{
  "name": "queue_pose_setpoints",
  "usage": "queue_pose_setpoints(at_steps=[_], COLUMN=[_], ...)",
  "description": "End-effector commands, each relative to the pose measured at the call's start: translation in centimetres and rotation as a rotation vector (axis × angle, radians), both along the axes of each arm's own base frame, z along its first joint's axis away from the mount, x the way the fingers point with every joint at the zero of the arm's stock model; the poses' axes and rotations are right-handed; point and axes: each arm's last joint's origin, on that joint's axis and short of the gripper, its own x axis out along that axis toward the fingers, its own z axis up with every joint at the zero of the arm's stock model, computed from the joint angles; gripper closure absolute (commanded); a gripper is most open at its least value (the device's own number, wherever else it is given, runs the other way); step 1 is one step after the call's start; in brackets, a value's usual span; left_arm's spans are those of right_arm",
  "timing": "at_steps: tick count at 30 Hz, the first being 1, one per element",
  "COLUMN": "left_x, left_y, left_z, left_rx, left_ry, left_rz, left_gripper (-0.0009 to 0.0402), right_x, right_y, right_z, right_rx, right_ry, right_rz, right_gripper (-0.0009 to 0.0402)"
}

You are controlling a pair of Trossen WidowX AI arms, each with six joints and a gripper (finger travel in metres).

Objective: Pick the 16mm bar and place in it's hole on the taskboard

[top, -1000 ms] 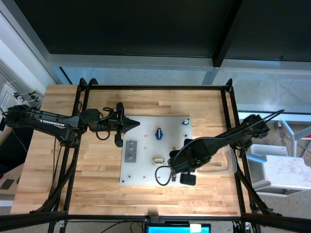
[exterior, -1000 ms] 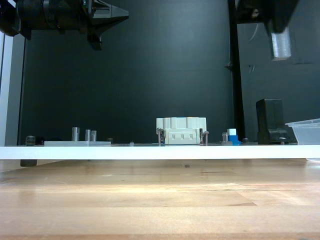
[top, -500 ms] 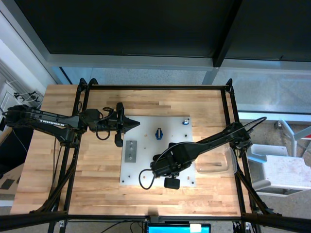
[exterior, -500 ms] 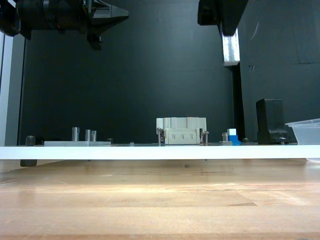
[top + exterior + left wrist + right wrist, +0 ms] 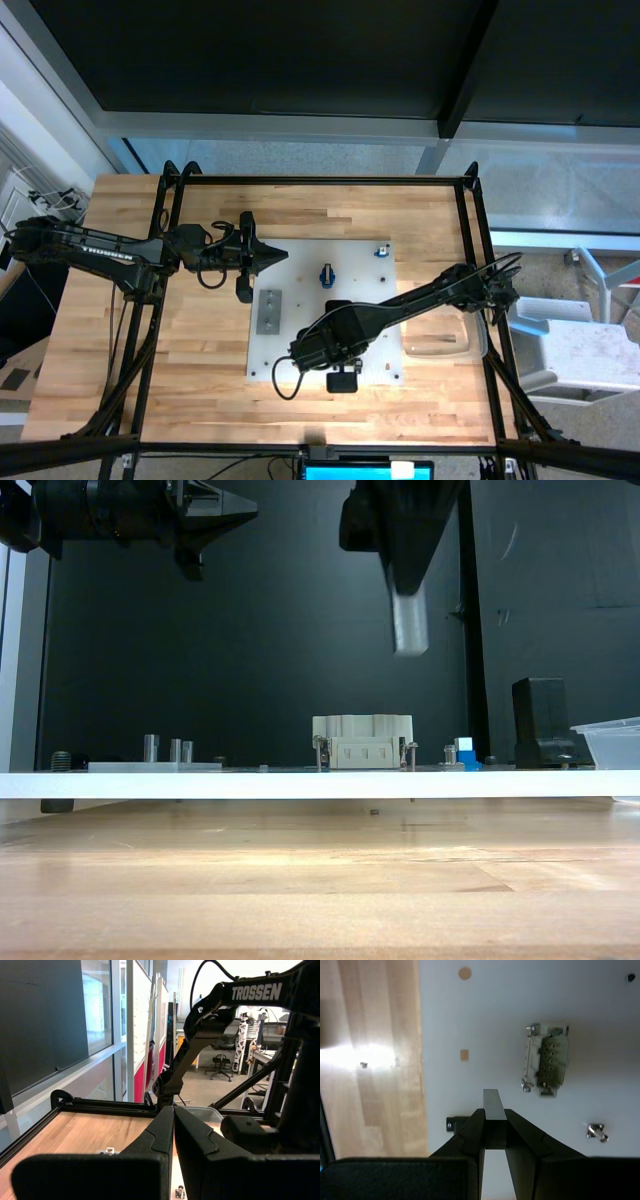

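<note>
So, bar (image 5: 409,620): hung upright, clamped in right gripper (image 5: 493,1114), high over board (image 5: 300,295).
Left gripper (image 5: 278,254): hovered upper left, jaws closed, empty.
Care: bar needed a plumb, centred descent.

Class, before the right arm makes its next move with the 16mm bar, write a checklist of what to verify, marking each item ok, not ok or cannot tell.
1. Grip: ok. The right gripper is shut on the 16mm bar.
2. Bar's pose: ok. It hangs near upright from the gripper.
3. Clearance: ok. The bar is well above the taskboard and the white connector.
4. Alignment for insertion: cannot tell from these views.
5. Left gripper: ok. Shut, high over the taskboard's far left corner, apart from the right gripper.
</note>
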Motion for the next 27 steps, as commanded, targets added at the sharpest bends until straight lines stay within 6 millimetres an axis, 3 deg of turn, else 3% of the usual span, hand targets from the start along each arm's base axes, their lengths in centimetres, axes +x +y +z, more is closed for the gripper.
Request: queue_pose_setpoints(at_steps=[1, 18, 27], left_x=[0.0, 0.0, 0.0], left_y=[0.0, 0.0, 0.0], left_z=[0.0, 0.0, 0.0], left_rx=[0.0, 0.0, 0.0], left_ry=[0.0, 0.0, 0.0], left_rz=[0.0, 0.0, 0.0], left_gripper=[0.0393, 0.0393, 0.0393], right_x=[0.4, 1.4, 1.4], right_y=[0.2, 0.6, 0.6], right_z=[-1.0, -3.3, -3.5], right_rx=[-0.003, 0.011, 0.011], right_ry=[0.013, -0.019, -0.022], right_rz=[0.011, 0.033, 0.041], right_gripper=[0.0393, 0.0393, 0.0393])
